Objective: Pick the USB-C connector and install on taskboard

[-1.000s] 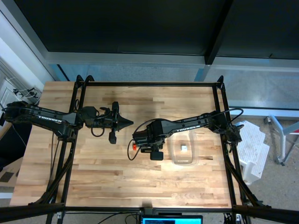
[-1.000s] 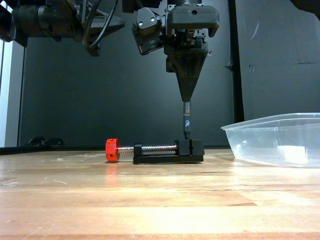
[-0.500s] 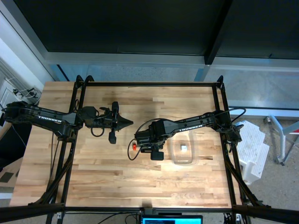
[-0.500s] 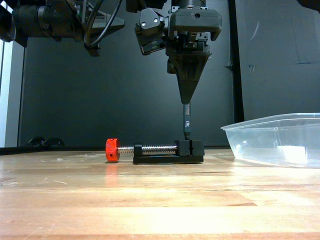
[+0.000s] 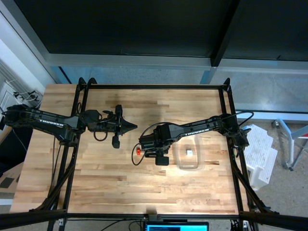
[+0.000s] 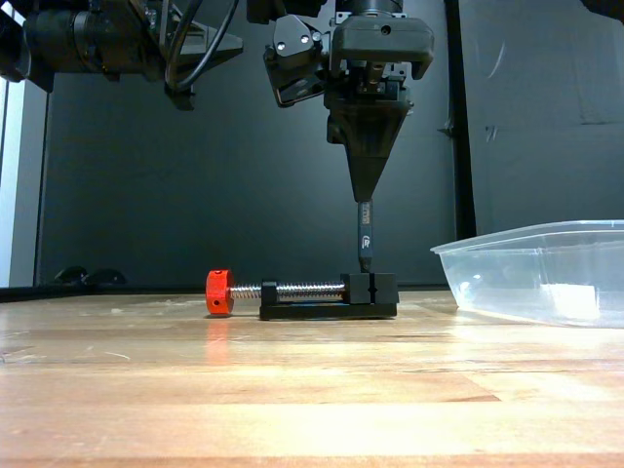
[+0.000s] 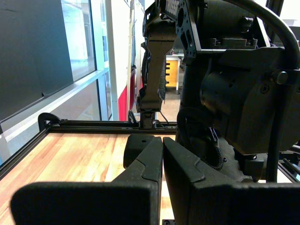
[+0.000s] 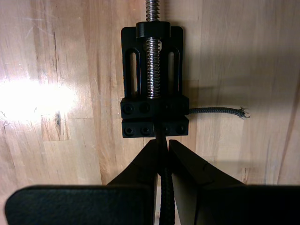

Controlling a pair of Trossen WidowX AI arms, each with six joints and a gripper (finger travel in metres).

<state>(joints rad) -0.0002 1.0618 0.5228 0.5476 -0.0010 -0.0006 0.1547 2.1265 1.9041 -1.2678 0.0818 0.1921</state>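
Note:
The taskboard (image 6: 328,294) is a small black block on a threaded screw with a red-orange knob (image 6: 218,292); it lies on the wooden table. My right gripper (image 6: 365,198) points straight down above the block's right end. It is shut on the USB-C connector (image 6: 365,236), a thin dark plug held upright with its lower tip at the block's slot. In the right wrist view the closed fingers (image 8: 151,157) pinch the connector just short of the taskboard (image 8: 154,117). My left gripper (image 5: 131,126) hovers to the left, shut and empty.
A clear plastic tray (image 6: 507,255) stands right of the block with a small white square piece (image 6: 575,300) inside. A frayed braided cable end (image 8: 220,111) pokes out beside the block. A black frame (image 5: 154,87) borders the table.
My right gripper has shifted slightly to the right with the connector, which now stands straighter over the block. The left arm has not moved.

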